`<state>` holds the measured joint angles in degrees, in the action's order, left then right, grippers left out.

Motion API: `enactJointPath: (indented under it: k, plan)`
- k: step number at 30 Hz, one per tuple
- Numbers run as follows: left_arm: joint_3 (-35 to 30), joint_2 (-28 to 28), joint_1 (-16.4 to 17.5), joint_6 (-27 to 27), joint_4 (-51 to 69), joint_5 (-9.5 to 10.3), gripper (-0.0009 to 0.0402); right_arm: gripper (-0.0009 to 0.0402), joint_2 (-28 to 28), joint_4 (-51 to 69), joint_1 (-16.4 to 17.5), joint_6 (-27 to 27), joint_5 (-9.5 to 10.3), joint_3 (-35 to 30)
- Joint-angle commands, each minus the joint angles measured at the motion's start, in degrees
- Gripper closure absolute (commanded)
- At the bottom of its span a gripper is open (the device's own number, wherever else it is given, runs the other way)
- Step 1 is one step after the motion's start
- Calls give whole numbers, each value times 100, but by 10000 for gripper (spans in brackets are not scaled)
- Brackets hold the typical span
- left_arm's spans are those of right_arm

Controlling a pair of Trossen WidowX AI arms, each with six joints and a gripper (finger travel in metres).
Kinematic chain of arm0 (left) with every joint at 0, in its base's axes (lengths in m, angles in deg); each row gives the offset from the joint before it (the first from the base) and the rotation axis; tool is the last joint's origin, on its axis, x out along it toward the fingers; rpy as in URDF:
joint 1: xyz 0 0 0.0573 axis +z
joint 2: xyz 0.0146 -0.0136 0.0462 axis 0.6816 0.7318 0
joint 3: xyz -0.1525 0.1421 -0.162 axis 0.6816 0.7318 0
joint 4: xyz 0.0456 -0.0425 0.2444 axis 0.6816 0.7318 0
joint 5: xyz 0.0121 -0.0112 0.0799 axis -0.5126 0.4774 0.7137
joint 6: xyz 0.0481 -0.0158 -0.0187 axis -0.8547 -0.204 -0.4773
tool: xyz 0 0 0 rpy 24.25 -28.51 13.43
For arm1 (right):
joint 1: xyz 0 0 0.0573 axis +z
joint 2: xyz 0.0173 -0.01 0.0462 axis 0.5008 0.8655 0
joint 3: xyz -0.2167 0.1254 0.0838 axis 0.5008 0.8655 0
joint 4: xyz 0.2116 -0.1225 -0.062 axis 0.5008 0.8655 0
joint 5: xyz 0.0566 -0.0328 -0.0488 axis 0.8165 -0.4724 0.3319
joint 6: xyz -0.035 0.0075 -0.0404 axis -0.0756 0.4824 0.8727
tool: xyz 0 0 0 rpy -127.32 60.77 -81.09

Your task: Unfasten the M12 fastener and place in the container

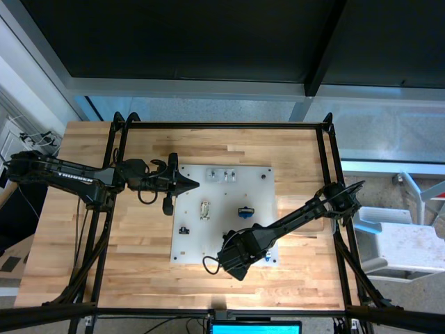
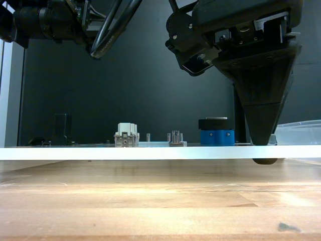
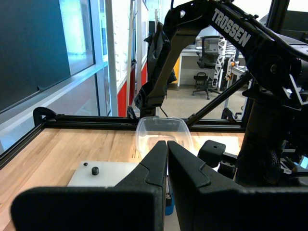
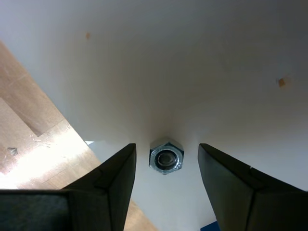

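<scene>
The M12 fastener (image 4: pixel 166 156), a small silver hex nut with a dark core in its bore, sits on its stud on the white board (image 4: pixel 202 67), close to the board's edge. My right gripper (image 4: pixel 167 147) points straight down at it, open, one finger on each side with a gap to the nut. Seen from the low view, the right gripper (image 2: pixel 264 139) reaches the board's near right edge and hides the nut. The container (image 3: pixel 161 132), a clear tray, lies just beyond (image 2: pixel 301 131). My left gripper (image 1: pixel 186 184) hovers shut and empty over the board's far left edge.
A blue connector (image 1: pixel 245 211) and a grey connector (image 1: pixel 205 210) stand mid-board; the low view shows them as low obstacles (image 2: pixel 216 134) (image 2: pixel 126 135). A black post (image 3: pixel 95 170) stands at the far right corner. Black frame rails (image 1: pixel 222 125) border the wooden table.
</scene>
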<state>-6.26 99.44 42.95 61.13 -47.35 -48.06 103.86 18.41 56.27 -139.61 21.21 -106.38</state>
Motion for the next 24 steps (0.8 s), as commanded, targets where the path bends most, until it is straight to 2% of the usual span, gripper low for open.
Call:
enactJointPath:
  k: [1,18,21,24]
  plan:
    - [0,2,0,-2,4,-2,393,237,-2,-57,-11,-7,-26,46]
    - [0,2,0,-2,4,-2,393,355,-7,-125,-35,81,-22,31]
    - [0,2,0,-2,4,-2,393,371,-13,-157,-35,374,-20,33]
    - [0,2,0,-2,2,-2,393,384,-13,-166,-35,909,-17,33]
